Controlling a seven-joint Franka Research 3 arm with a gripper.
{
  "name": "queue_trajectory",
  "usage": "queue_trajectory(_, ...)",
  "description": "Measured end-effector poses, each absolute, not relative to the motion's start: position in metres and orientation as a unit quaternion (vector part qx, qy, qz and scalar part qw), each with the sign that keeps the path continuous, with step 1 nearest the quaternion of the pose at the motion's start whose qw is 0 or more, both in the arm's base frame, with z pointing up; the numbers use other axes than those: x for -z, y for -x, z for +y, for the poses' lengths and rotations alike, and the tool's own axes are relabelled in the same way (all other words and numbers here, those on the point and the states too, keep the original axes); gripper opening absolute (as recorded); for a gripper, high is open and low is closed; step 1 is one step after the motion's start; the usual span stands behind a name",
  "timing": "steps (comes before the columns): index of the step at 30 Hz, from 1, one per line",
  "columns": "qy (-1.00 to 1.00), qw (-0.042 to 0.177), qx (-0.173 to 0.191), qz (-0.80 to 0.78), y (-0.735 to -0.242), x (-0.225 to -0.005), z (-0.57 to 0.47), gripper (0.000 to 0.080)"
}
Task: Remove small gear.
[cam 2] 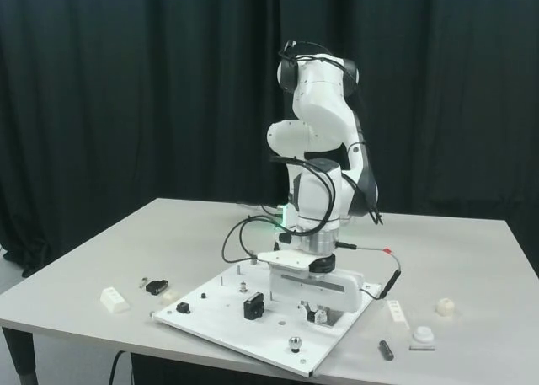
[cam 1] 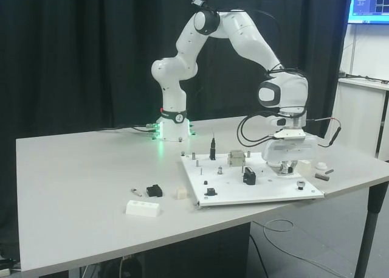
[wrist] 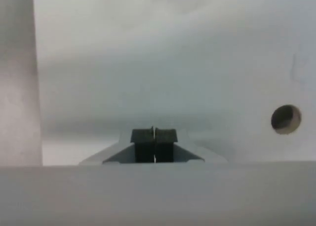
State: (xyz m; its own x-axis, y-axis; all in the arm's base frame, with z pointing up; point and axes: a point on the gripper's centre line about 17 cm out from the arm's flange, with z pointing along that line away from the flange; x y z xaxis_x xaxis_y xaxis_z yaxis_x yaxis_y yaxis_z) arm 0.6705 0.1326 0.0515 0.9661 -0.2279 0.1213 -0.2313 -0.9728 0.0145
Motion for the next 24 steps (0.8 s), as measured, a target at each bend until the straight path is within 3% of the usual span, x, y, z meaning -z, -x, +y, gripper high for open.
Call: queue_trajectory(24, -0.994, 0.020, -0.026, -0.106, -0.667, -0.100, 0.127, 0.0001)
